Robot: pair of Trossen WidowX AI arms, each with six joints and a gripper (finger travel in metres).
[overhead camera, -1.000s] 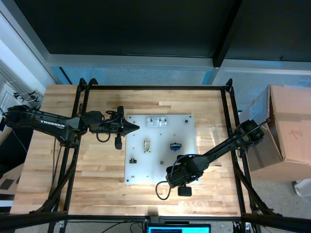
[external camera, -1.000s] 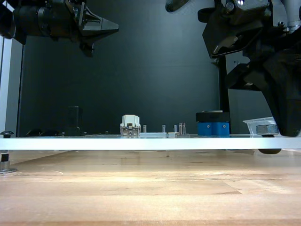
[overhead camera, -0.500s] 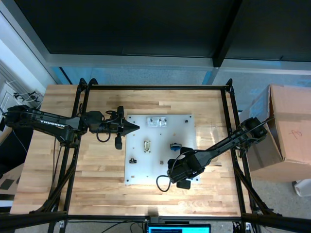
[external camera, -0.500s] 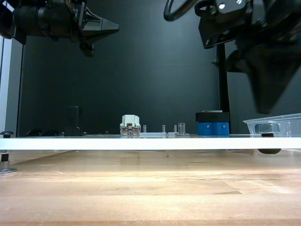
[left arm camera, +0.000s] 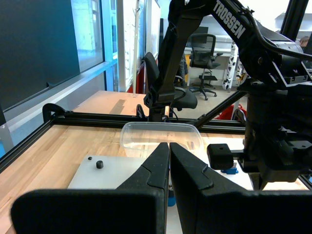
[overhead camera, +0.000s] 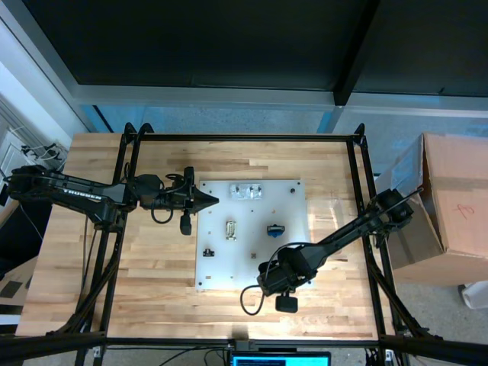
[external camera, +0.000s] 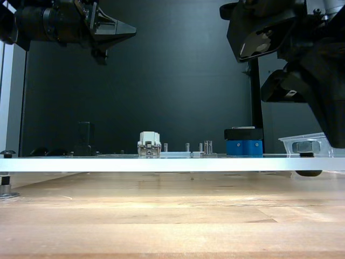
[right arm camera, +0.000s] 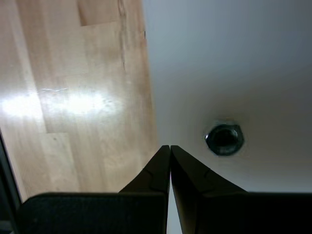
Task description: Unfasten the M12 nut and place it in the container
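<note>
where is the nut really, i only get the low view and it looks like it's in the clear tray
Observer: Not in the tray. The right wrist view shows the nut on its stud, on the white board.
Operator: is anything holding it
Observer: No. The right claw is shut on nothing, its tip beside the nut and apart from it.
Operator: and the other arm
Observer: The left claw is shut; the high view puts it over the board's far left edge.

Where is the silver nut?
The nut sits on its stud at the board's near right edge, beside the shut right tool; the left tool hovers over its left edge.
</note>
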